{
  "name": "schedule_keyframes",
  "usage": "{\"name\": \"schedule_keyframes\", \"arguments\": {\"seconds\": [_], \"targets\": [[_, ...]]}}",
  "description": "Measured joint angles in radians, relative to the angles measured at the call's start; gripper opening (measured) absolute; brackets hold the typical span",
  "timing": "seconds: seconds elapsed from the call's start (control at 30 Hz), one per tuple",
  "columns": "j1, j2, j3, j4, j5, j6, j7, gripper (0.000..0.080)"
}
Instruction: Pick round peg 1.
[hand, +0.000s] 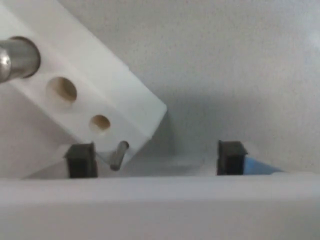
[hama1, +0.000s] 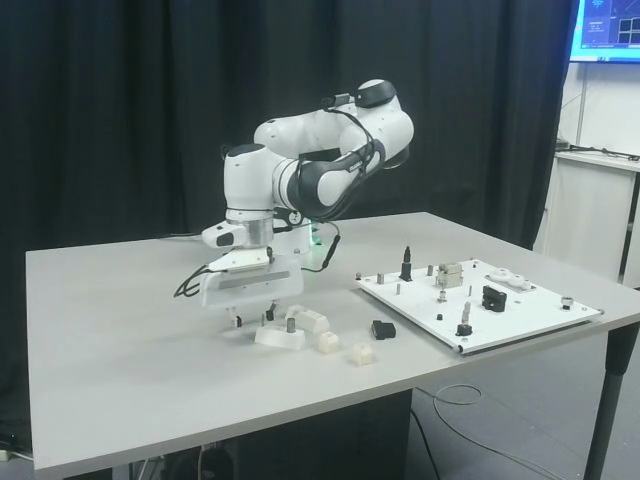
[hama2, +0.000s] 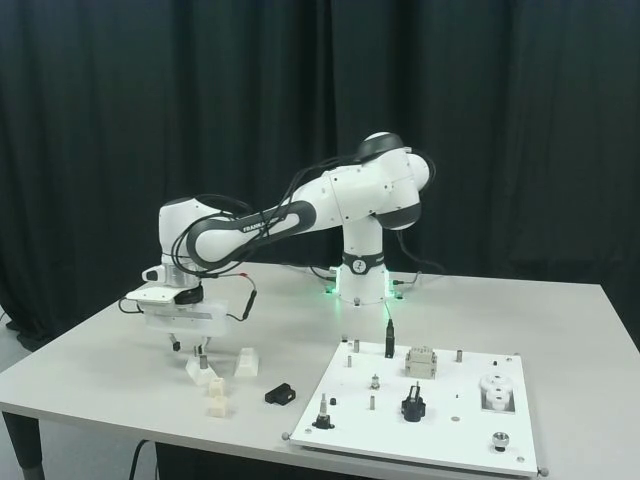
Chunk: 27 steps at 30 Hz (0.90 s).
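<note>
In the wrist view a white holder block (hand: 100, 95) lies slanted on the grey table. A thick metal peg (hand: 17, 57) sticks out of its largest hole, and two middle holes are bare. A thin grey round peg (hand: 119, 154) stands at the block's narrow end. My gripper (hand: 156, 159) is open, its black fingertips (hand: 81, 160) set wide apart. The thin peg sits just inside one fingertip, apart from it. From the room views the gripper (hama1: 250, 318) hovers low over the block (hama1: 280, 337) near the table's front. The same gripper (hama2: 187, 347) is directly above the block (hama2: 200, 370).
Other small white blocks (hama1: 328, 342) and a black part (hama1: 383, 329) lie on the table beside the holder. A white assembly board (hama1: 480, 300) with several pegs and fittings stands further along the table. Black curtains hang behind.
</note>
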Motion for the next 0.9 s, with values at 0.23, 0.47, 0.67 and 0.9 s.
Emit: {"name": "schedule_keyframes", "arguments": {"seconds": [0.23, 0.47, 0.67, 0.9], "targets": [[0.014, 0.0, -0.002, -0.008, 0.004, 0.0, 0.0, 0.0686], [0.025, -0.001, -0.004, -0.012, 0.01, 0.0, 0.0, 0.029], [0.033, -0.001, -0.008, -0.015, 0.011, 0.0, 0.0, 0.0094], [0.037, -0.001, -0.011, -0.017, 0.012, 0.0, 0.0, 0.0094]]}}
